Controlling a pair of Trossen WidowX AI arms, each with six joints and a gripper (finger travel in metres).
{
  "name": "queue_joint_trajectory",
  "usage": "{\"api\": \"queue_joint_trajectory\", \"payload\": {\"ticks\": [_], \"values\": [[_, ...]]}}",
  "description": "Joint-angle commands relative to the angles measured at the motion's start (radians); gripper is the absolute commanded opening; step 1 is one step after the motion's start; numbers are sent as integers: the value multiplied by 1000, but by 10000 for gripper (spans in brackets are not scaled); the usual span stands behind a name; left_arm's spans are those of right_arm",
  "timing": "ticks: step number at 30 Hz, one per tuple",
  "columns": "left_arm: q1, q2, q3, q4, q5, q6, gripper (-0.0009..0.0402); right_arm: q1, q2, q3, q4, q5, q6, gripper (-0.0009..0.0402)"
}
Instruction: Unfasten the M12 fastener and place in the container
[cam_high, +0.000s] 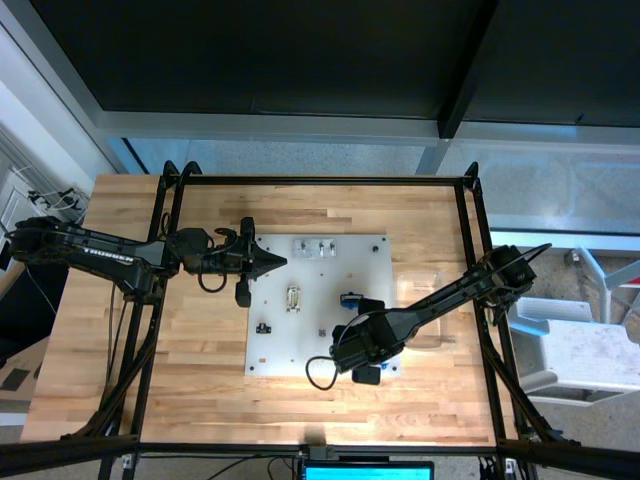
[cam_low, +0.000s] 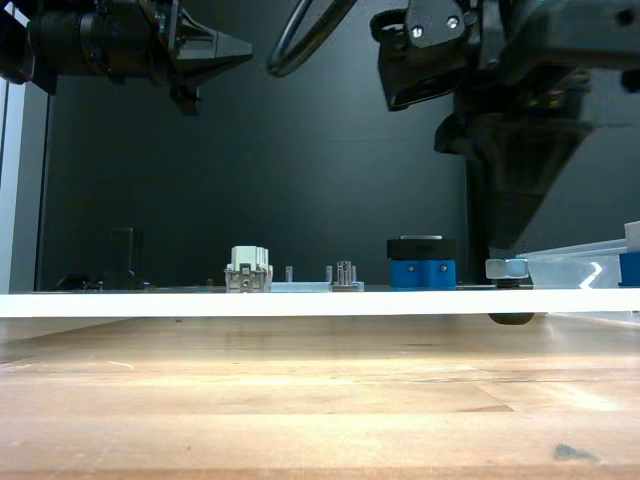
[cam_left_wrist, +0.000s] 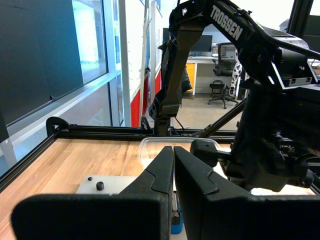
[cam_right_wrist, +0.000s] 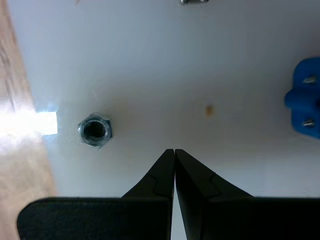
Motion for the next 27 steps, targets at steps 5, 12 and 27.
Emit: {"api": "queue_joint_trajectory", "payload": {"ticks": [5,12,27], "values": [[0,0,0,2,0,0,0,-2,0,74,-79,-15,308,0],[0,0,0,1,0,0,0,4,21,182,-167,-42,474,25],[0,0,0,2,0,0,0,19,140,331,-205,-120,632,229]]}}
